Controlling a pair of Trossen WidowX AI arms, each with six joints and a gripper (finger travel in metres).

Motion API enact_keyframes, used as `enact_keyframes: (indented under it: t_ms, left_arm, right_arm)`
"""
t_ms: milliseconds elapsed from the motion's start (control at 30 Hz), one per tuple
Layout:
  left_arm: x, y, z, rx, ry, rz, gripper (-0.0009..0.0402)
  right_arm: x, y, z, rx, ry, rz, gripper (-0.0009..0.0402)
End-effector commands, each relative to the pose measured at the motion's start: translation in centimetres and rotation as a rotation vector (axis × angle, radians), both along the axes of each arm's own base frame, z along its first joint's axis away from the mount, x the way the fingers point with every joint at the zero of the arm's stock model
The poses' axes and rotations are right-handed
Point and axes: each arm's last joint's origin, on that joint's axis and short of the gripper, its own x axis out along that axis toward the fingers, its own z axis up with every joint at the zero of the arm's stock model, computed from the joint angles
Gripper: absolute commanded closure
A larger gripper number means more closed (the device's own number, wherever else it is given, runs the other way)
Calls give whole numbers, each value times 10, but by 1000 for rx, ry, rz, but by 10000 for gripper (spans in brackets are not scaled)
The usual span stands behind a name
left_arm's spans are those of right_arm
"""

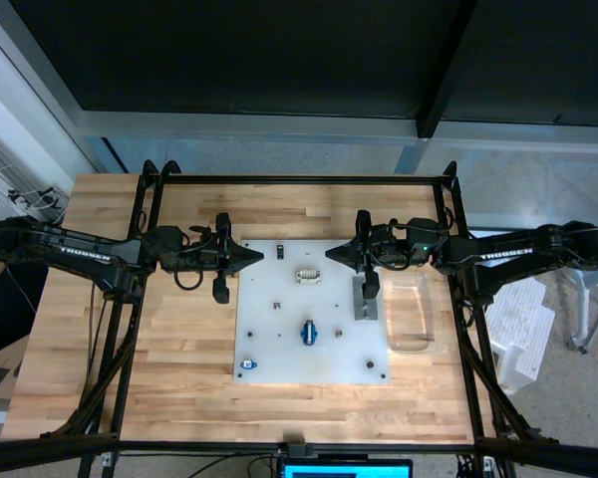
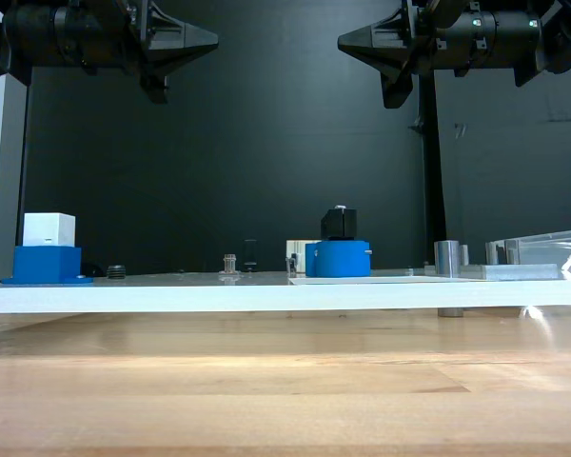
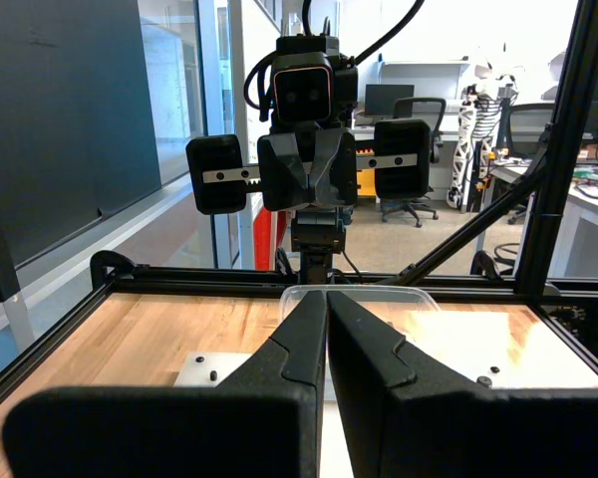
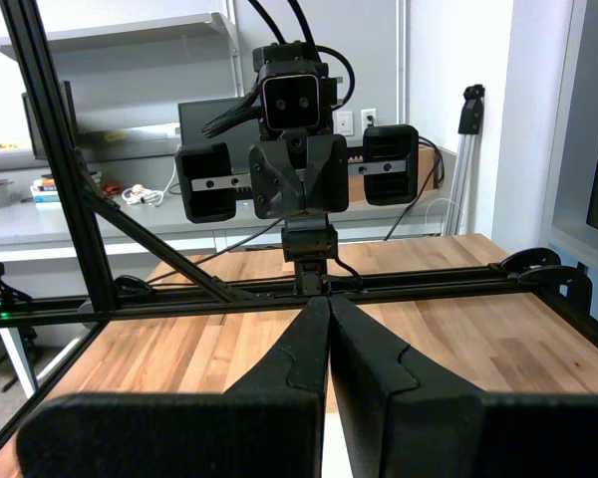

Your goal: Remove the 16mm cylinder and place in the container

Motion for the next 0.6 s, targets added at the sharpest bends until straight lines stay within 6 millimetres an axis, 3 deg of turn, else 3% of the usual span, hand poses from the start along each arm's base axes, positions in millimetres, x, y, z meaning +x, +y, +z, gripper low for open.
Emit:
enact_keyframes:
  t_ms: [33,433,600]
  left_arm:
    - [0,0,0,0,1,0,393]
    - [0,0,0,0,1,0,393]
    - [0,0,0,0,1,0,393]
  right_arm:
    - [0,0,0,0,0,1,393]
    - [0,1,-1,4,9,19,393]
    - [2,2,-1,5,110,23,393]
